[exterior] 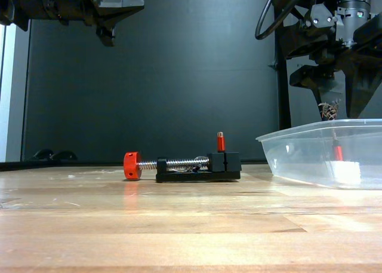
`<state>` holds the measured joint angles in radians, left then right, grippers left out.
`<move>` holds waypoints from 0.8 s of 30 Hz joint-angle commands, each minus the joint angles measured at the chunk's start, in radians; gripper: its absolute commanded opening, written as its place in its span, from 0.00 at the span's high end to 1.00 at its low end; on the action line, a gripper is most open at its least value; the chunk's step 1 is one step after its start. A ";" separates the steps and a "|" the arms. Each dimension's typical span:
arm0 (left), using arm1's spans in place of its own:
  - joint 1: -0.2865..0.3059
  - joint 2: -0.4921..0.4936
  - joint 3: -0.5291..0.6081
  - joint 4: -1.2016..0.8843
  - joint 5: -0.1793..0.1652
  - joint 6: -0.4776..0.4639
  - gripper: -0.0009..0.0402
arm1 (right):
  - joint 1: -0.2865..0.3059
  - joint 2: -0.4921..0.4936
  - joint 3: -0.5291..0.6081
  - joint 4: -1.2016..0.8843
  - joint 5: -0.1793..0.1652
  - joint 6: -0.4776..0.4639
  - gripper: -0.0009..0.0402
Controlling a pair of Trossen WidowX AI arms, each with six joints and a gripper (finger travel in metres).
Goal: Pick the rca connector and install on the hub
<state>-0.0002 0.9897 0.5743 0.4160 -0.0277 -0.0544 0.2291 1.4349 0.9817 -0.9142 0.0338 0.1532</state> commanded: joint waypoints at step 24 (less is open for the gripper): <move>0.000 0.000 0.000 0.000 0.000 0.000 0.98 | 0.024 0.015 -0.073 0.124 -0.008 0.045 0.46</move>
